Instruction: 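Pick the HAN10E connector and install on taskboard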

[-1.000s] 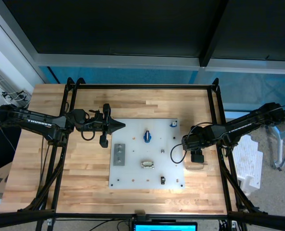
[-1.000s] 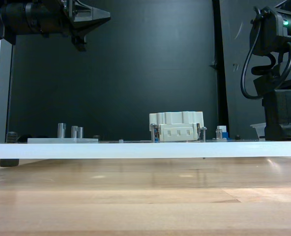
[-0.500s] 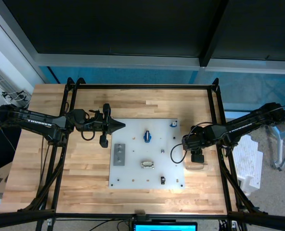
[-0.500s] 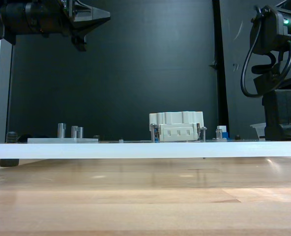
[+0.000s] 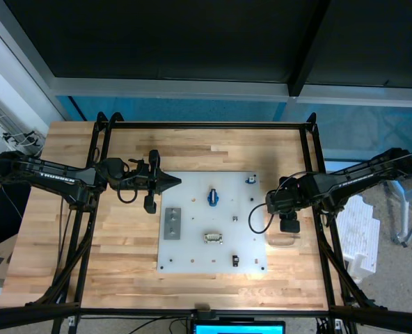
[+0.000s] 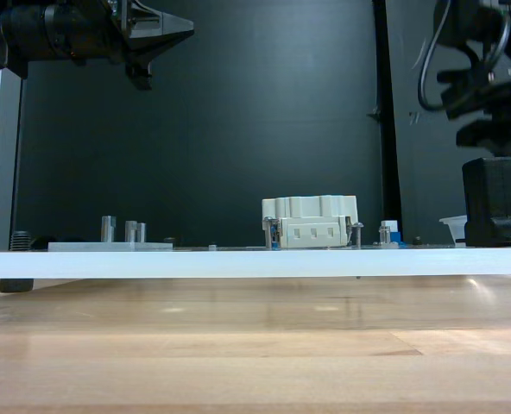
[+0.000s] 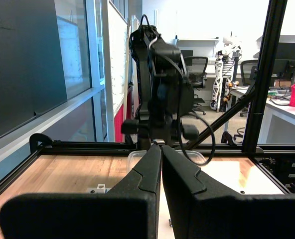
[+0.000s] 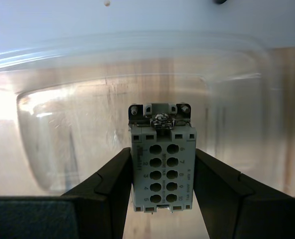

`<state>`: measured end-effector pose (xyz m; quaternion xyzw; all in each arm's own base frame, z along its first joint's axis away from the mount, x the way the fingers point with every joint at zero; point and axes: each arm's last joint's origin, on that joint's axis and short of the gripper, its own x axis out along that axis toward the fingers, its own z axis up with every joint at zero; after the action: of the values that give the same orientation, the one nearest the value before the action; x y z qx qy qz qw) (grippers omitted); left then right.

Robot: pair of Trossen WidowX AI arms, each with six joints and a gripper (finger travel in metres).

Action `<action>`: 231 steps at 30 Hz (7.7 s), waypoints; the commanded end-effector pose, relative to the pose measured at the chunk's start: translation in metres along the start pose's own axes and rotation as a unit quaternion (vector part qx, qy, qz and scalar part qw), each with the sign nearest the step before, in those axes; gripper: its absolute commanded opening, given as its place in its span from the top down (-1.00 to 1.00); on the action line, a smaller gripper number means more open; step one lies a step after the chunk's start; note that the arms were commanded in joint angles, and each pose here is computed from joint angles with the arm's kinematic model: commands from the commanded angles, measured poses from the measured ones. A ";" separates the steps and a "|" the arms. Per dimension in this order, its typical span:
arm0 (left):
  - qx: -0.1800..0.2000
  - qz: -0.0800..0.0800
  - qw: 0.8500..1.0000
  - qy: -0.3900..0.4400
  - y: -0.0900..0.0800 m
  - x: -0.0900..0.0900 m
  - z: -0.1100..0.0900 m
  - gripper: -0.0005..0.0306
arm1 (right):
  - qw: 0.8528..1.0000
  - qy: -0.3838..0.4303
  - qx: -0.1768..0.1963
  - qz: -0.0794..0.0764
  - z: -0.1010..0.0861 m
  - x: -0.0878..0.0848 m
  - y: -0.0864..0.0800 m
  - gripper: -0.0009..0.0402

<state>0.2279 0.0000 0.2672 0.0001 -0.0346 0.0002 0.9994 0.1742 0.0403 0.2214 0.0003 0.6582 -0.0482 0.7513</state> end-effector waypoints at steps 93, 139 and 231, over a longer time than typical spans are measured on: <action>0.000 0.000 1.000 0.000 0.000 0.000 0.000 0.96 | 0.999 -0.001 -0.025 0.030 0.232 0.003 0.108 0.84; 0.000 0.000 1.000 0.000 0.000 0.000 0.000 0.96 | 0.999 0.002 -0.028 0.035 0.239 0.017 0.106 0.84; 0.000 0.000 1.000 0.000 0.000 0.000 0.000 0.96 | 0.998 -0.015 -0.031 0.044 0.226 -0.005 0.099 -0.55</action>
<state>0.2278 0.0000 0.2671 -0.0001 -0.0344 0.0000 0.9994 0.4044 0.1246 0.2502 0.0050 0.6474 0.0052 0.7621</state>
